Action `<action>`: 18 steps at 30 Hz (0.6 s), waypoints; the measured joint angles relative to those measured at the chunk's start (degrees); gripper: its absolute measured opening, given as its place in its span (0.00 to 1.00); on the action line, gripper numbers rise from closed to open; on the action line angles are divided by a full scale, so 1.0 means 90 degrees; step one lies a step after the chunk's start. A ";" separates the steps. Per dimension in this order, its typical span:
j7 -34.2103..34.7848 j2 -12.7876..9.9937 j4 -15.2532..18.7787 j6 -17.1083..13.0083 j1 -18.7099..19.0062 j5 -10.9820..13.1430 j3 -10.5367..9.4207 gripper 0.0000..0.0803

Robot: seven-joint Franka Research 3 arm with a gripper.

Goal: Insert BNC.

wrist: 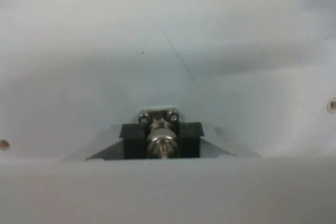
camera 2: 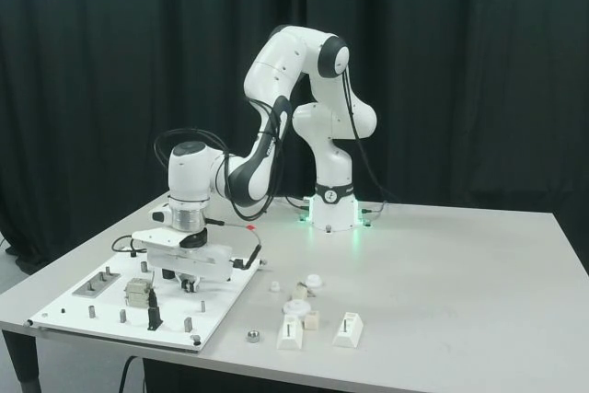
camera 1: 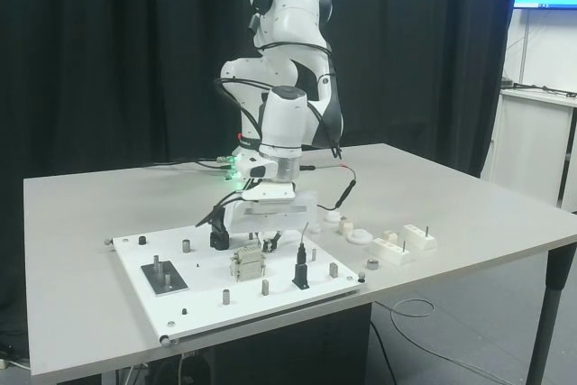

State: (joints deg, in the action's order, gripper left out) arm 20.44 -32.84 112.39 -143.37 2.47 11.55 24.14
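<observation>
In the wrist view a metal BNC plug (wrist: 162, 141) sits between two black finger pads (wrist: 134, 139), and my gripper (wrist: 163, 148) is shut on it. The plug's far end meets a small mount with two screws (wrist: 157, 116) on the white board (wrist: 236, 103); whether it is seated I cannot tell. In the room views the gripper (camera 1: 269, 239) (camera 2: 184, 281) hangs low over the white board (camera 1: 194, 304) (camera 2: 225, 301), near its middle. A wide white part of the hand hides the fingers there.
On the board stand a grey block connector (camera 1: 245, 264) (camera 2: 138, 290), a black upright piece (camera 1: 300, 273) (camera 2: 153, 316), a grey plate (camera 1: 163, 279) and several small pegs. White loose parts (camera 1: 406, 242) (camera 2: 317, 324) lie on the grey table beside the board. A cable (camera 1: 347, 188) trails from the hand.
</observation>
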 joint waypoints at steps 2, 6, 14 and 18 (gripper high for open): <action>0.0066 -0.0001 -0.0002 0.0004 -0.0003 0.0023 0.0000 0.16; 0.0217 -0.0003 -0.0011 0.0014 -0.0013 0.0070 -0.0003 0.16; 0.0358 -0.0005 -0.0022 0.0029 -0.0036 0.0166 -0.0011 0.16; 0.0426 -0.0007 -0.0032 0.0047 -0.0044 0.0179 -0.0016 0.16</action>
State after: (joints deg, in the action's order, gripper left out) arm 24.27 -32.91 112.10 -142.95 2.07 13.16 24.00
